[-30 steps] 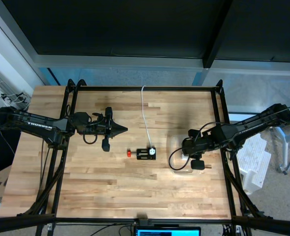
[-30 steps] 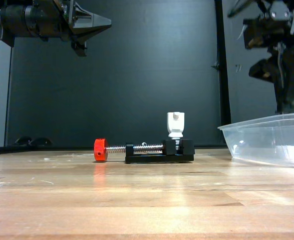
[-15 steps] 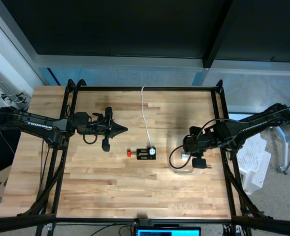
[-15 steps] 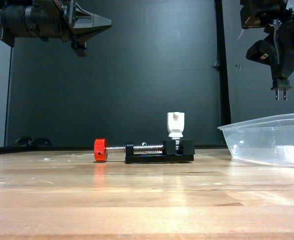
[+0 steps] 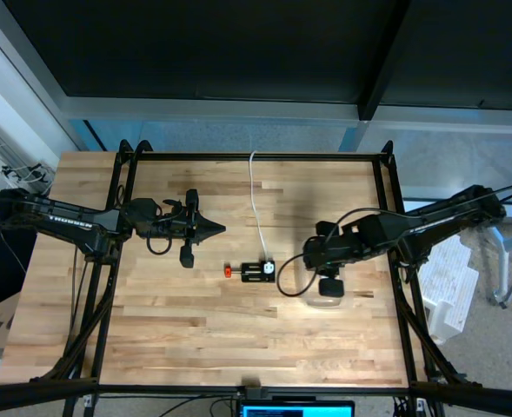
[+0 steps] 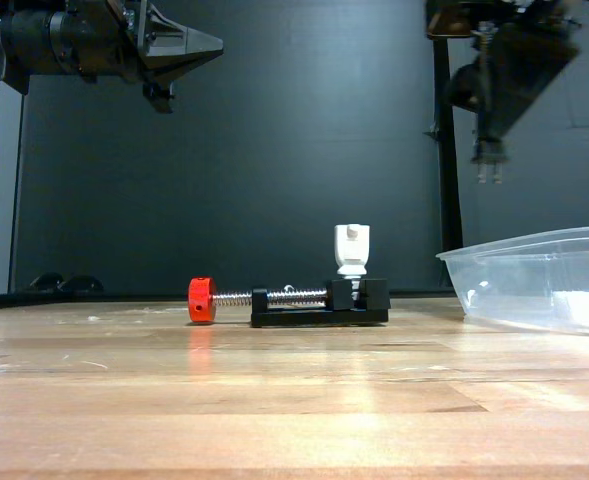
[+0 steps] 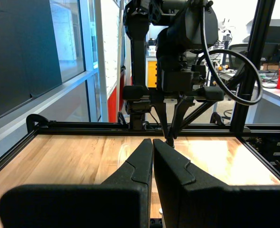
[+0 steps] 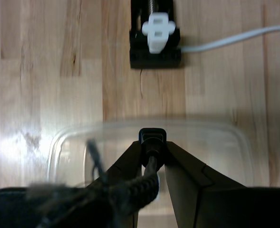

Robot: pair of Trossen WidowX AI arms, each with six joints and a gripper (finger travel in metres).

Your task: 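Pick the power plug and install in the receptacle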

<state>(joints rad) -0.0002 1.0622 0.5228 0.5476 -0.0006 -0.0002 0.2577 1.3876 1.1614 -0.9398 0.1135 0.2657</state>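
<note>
The power plug (image 6: pixel 489 158) is a tiny black body with two prongs pointing down, trailing a black cord. My right gripper (image 6: pixel 491 120) is shut on it and holds it high above the table, over the near-left rim of the clear tray. In the right wrist view the power plug (image 8: pixel 152 137) sits between the fingers, with the receptacle (image 8: pixel 159 31) farther ahead. The receptacle (image 6: pixel 351 248) stands upright with its white face up in a black clamp (image 6: pixel 319 301) with a red knob (image 6: pixel 201 299). My left gripper (image 5: pixel 212 228) is shut and hovers left of the clamp, holding nothing.
A clear plastic tray (image 6: pixel 539 281) rests on the table right of the clamp, seen as the tray (image 5: pixel 327 294) under the right arm. A long white cable (image 5: pixel 256 200) runs from the receptacle to the far edge. A black frame (image 5: pixel 256 156) borders the table.
My right gripper has carried the plug up out of the tray and to the left, toward the clamp. The left arm has not moved.
</note>
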